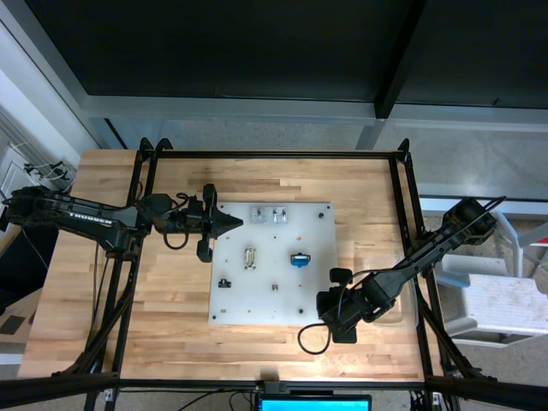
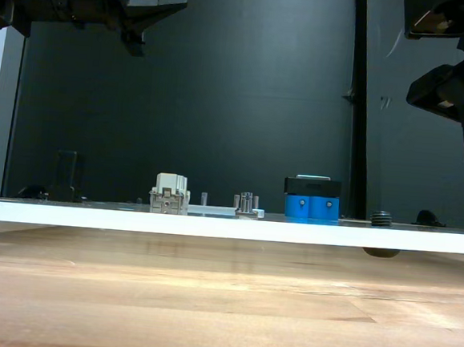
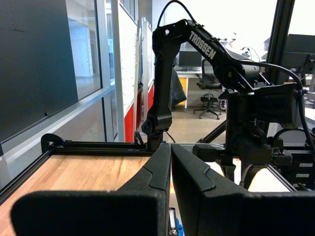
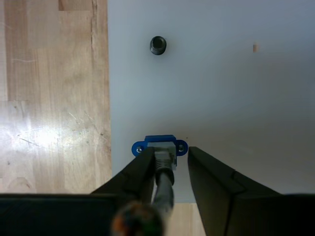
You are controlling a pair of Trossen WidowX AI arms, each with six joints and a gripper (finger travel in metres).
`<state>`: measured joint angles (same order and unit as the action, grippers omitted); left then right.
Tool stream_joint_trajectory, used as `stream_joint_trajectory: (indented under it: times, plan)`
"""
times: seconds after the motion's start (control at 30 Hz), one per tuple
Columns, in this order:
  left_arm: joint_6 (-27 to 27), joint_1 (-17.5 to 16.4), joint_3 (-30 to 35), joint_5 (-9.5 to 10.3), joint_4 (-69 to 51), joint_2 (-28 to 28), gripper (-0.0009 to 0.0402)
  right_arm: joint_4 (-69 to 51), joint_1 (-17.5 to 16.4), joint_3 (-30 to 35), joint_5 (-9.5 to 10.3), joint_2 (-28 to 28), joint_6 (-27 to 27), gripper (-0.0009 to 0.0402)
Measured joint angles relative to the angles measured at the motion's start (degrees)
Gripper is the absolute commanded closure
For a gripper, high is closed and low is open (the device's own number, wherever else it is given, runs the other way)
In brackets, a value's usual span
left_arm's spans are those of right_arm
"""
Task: Remove the rj45 connector and place it in the container
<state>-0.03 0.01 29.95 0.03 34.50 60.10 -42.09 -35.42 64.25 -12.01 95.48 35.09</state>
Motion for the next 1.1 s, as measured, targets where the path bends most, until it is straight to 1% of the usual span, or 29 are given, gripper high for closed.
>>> stream_joint_trajectory:
  times: [0.17, 0.2, 0.27, 0.37, 0.8, 1.0, 1.1]
  plan:
    - [0.0, 0.0, 0.0, 0.02, 0.0, 0.0, 0.0392, 0.0, 0.0, 0.0, 0.13, 0.0, 0.0, 0.0391]
    - [0.0, 0.0, 0.0, 0.0, 0.0, 0.0, 0.0392, 0.0, 0.0, 0.0, 0.04, 0.0, 0.0, 0.0397]
    - [0.0, 0.0, 0.0, 0.0, 0.0, 0.0, 0.0392, -0.1, 0.0, 0.0, 0.02, 0.0, 0.0, 0.0388]
    - [0.0, 0.0, 0.0, 0.02, 0.0, 0.0, 0.0392, -0.2, 0.0, 0.0, -0.22, -0.1, 0.0, 0.0395]
    - [0.0, 0.0, 0.0, 0.02, 0.0, 0.0, 0.0392, -1.2, -0.3, 0.0, -0.44, -0.6, 0.4, 0.0393]
    - [0.0, 0.0, 0.0, 0.02, 0.0, 0.0, 0.0392, -4.7, -0.5, 1.4, -0.76, -1.6, 0.6, 0.0393]
    - [0.0, 0.0, 0.0, 0.02, 0.0, 0.0, 0.0392, -4.5, -0.6, 2.4, -0.94, -2.5, 0.6, 0.0393]
